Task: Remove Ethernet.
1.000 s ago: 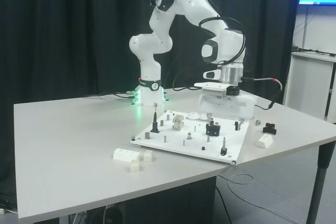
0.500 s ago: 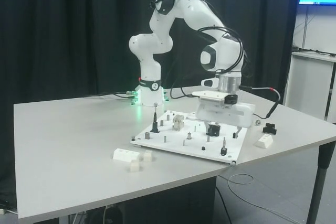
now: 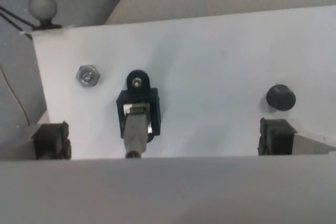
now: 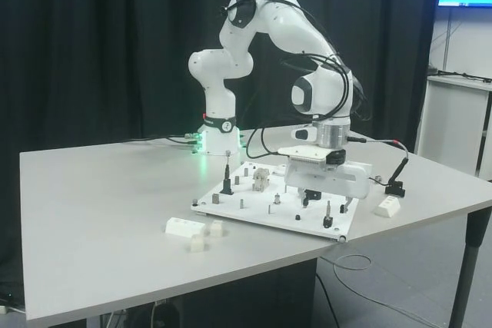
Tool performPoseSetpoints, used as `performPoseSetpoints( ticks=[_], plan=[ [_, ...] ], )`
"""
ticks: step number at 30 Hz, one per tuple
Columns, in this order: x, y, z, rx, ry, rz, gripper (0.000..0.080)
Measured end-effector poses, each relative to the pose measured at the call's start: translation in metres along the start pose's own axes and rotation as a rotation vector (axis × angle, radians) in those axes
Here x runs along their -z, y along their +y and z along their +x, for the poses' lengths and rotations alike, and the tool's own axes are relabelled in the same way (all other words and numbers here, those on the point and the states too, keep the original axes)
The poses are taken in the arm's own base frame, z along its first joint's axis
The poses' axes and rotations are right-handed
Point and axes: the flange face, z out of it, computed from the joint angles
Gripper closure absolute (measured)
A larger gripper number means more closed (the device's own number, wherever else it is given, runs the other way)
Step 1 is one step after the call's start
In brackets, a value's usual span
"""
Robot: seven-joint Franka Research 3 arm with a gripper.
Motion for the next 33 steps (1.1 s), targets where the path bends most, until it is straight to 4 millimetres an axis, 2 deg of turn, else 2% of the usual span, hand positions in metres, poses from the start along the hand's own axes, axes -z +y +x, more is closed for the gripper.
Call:
performPoseSetpoints(
  ticks=[33],
  plan=[
    [-0.014,-0.007,0.003,0.005,0.010,-0.040,0.0003]
  ],
)
